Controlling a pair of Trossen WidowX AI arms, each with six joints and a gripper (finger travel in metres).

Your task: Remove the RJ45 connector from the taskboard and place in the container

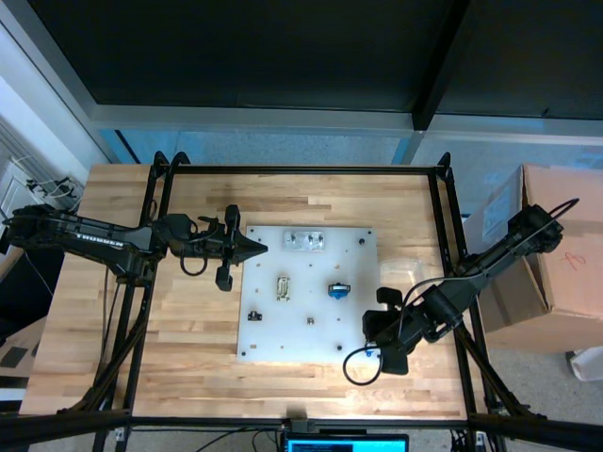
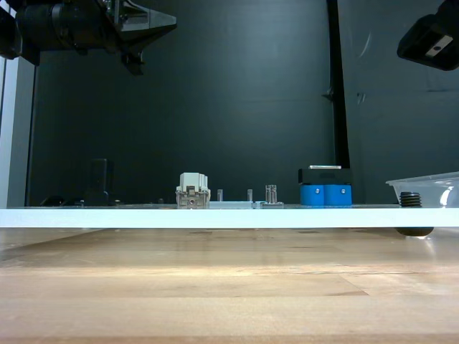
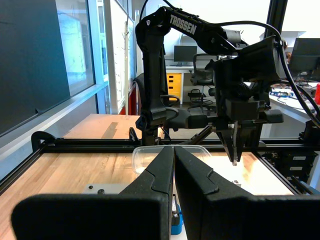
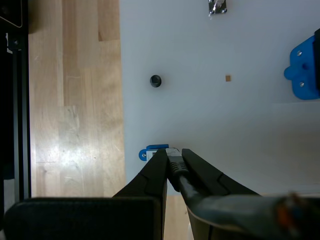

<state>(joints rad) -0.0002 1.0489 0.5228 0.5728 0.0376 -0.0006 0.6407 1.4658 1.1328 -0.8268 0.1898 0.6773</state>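
Black RJ45 connector (image 4: pixel 176 167) pinched in right claw (image 4: pixel 173 152); left claw (image 1: pixel 258 249) aloft.

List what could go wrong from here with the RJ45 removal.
1. The right gripper is shut on the RJ45 connector at its blue seat. Whether it is unplugged cannot be told, so a slanted pull might jam it or lift the taskboard.
2. Its cable loops off the taskboard's near corner and might snag on the way to the container.
The left gripper, shut, hovers over the taskboard's left edge.

text | "trossen" on right arm (image 3: pixel 182 22) | likely "trossen" on left arm (image 1: pixel 94 235)
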